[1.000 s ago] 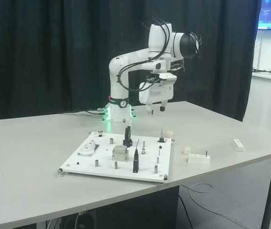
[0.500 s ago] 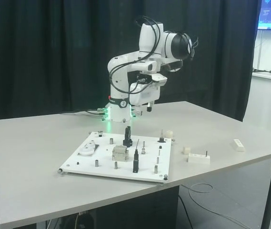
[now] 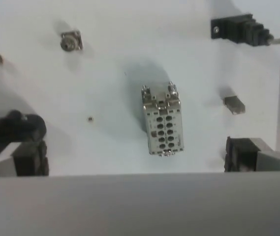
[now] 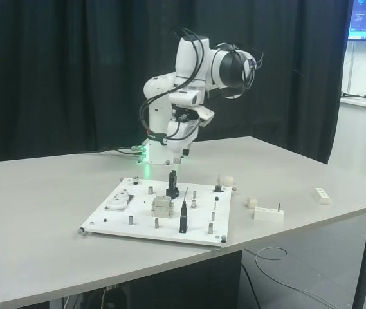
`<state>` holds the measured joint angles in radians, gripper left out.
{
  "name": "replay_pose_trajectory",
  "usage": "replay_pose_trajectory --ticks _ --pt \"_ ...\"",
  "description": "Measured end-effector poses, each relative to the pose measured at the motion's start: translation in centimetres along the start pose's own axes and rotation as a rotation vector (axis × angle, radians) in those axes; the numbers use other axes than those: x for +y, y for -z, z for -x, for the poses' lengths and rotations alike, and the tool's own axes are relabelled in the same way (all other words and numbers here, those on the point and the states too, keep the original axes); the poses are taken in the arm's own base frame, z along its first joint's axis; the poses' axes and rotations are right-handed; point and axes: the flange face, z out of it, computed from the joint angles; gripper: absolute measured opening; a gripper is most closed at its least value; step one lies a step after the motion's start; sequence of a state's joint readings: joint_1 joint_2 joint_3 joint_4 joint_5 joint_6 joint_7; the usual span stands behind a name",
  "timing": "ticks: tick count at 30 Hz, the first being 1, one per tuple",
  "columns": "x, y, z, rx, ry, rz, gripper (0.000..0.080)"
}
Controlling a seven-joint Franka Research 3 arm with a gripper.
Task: Remove waterproof.
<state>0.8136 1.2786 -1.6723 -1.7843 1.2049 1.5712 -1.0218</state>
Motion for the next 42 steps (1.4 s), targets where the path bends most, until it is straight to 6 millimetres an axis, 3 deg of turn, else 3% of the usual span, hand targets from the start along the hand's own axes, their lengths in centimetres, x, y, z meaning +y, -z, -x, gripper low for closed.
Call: replay_pose_trajectory --ticks 15,42 --pt "3.0 -2.2 0.4 0.0 0.066 -0.036 0.08" --pt "5.2 -7.7 -0.1 0.025 0.11 -0.065 0.08"
